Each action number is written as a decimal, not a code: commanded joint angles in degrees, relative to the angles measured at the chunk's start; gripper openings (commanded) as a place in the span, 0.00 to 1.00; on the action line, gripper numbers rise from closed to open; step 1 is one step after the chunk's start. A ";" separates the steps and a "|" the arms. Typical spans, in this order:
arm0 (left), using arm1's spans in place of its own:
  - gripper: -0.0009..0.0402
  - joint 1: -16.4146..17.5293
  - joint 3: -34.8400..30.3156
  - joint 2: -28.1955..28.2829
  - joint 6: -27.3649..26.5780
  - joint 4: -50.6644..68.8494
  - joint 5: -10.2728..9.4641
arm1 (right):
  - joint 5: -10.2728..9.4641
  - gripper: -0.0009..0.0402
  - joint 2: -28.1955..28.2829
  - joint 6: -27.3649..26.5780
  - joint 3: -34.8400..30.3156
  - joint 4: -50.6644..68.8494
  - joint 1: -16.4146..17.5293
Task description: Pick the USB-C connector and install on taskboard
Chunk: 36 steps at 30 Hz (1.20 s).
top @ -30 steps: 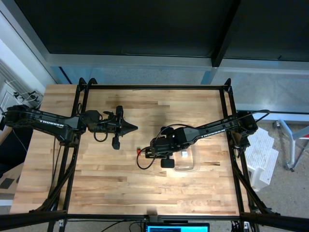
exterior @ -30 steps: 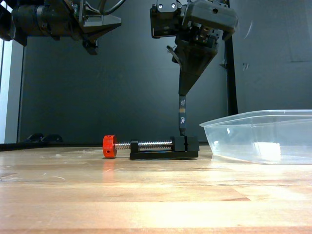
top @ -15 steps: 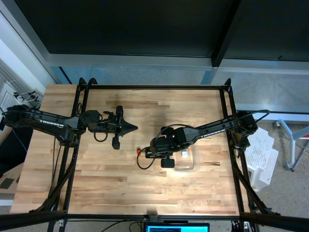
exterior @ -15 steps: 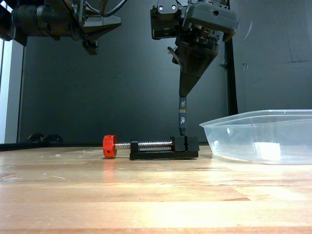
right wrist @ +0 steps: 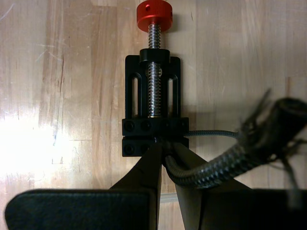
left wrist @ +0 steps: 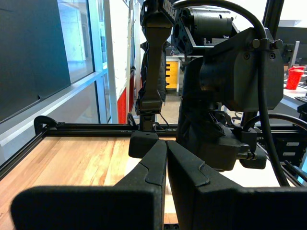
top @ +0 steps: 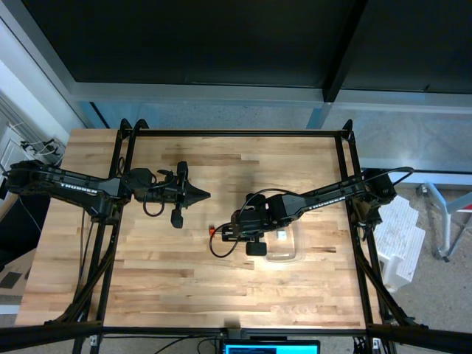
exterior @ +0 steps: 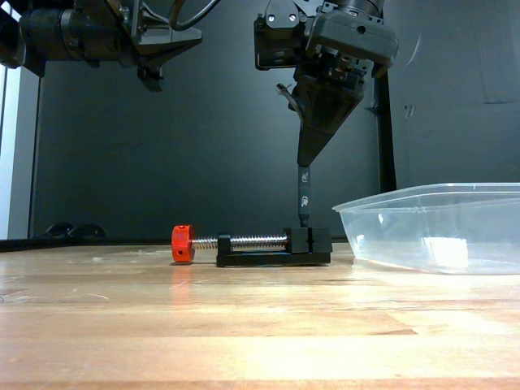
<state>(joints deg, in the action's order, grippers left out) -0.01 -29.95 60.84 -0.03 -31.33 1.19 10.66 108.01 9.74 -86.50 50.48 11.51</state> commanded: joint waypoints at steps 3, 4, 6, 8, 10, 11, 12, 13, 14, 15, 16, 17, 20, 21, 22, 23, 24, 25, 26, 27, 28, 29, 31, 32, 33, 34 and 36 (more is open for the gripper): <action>0.02 0.00 0.00 0.02 0.00 -0.02 0.00 | -0.20 0.02 0.42 -0.22 0.24 0.39 -0.13; 0.02 0.00 0.00 0.02 0.00 -0.02 0.00 | -0.20 0.02 0.42 -0.22 0.24 0.39 -0.13; 0.02 0.02 0.00 0.02 0.00 -0.02 0.00 | -0.17 0.02 0.42 -0.20 0.24 0.37 -0.13; 0.02 0.00 0.00 0.02 0.00 -0.02 0.00 | -0.20 0.02 0.37 -0.13 0.20 0.39 -0.11; 0.02 0.00 0.00 0.02 0.00 -0.02 0.00 | -0.20 0.02 0.22 -0.13 0.20 0.37 -0.11; 0.02 0.00 0.00 0.02 0.00 -0.02 0.00 | -0.20 0.03 0.07 -0.17 0.20 0.37 -0.13; 0.02 0.00 0.00 0.02 0.00 -0.02 0.00 | -0.20 0.04 0.04 -0.17 0.20 0.26 -0.11; 0.02 0.02 0.00 0.02 0.00 -0.02 0.00 | -0.20 0.06 -0.04 -0.17 0.20 0.20 -0.11; 0.02 0.00 0.00 0.02 0.00 -0.02 0.00 | -0.22 0.09 -0.24 -0.17 0.20 0.20 -0.09; 0.02 0.00 0.00 0.02 0.00 -0.02 0.02 | -0.20 0.12 -0.44 -0.17 0.20 0.17 -0.07; 0.02 0.00 0.00 0.02 0.00 -0.02 0.00 | -0.13 0.15 -0.61 -0.15 0.20 0.17 -0.02; 0.02 0.02 0.00 0.02 0.00 -0.02 0.00 | -0.11 0.18 -0.68 -0.11 0.20 0.13 0.02; 0.02 0.00 0.00 0.02 0.00 -0.02 0.00 | -0.11 0.29 -1.16 0.26 0.20 0.09 0.11; 0.02 0.02 0.00 0.02 0.00 -0.02 0.00 | -0.11 0.32 -1.53 0.28 0.20 0.22 0.13; 0.02 0.02 0.00 0.02 0.00 -0.02 0.00 | -0.13 0.35 -1.77 0.31 0.20 0.24 0.17; 0.02 0.00 0.00 0.02 0.00 -0.02 0.00 | -0.13 0.38 -2.14 0.37 0.20 0.31 0.24; 0.02 0.00 0.00 0.02 0.00 -0.02 0.00 | -0.13 0.41 -2.62 0.46 0.20 0.46 0.26; 0.02 0.02 0.00 0.02 0.00 -0.02 0.00 | -0.13 0.43 -2.82 0.48 0.20 0.61 0.28; 0.02 0.02 0.00 0.02 0.00 -0.02 0.00 | -0.13 0.46 -3.26 0.46 0.20 0.98 0.35; 0.02 0.00 0.00 0.02 0.00 -0.02 0.00 | -0.15 0.47 -3.58 0.46 0.20 1.42 0.39; 0.02 0.00 0.00 0.02 0.00 0.00 0.00 | -0.15 0.49 -4.02 0.46 0.20 1.84 0.42; 0.02 0.00 0.00 0.02 0.00 -0.02 0.00 | -0.15 0.50 -4.70 0.42 0.22 2.05 0.50; 0.02 0.00 0.00 0.02 0.00 -0.04 0.00 | -0.15 0.52 -6.01 0.42 0.20 1.95 0.59; 0.02 0.02 0.00 0.02 0.00 -0.04 0.00 | -0.13 0.52 -6.73 0.42 0.22 1.88 0.61; 0.02 0.02 0.00 0.02 0.00 -0.02 0.00 | -0.13 0.52 -7.39 0.37 0.20 1.86 0.61; 0.02 0.00 0.00 0.02 0.00 -0.02 0.00 | -0.13 0.52 -8.07 0.31 0.20 1.88 0.63; 0.02 0.00 0.00 0.02 0.00 0.00 0.00 | -0.13 0.52 -9.16 0.28 0.22 1.92 0.63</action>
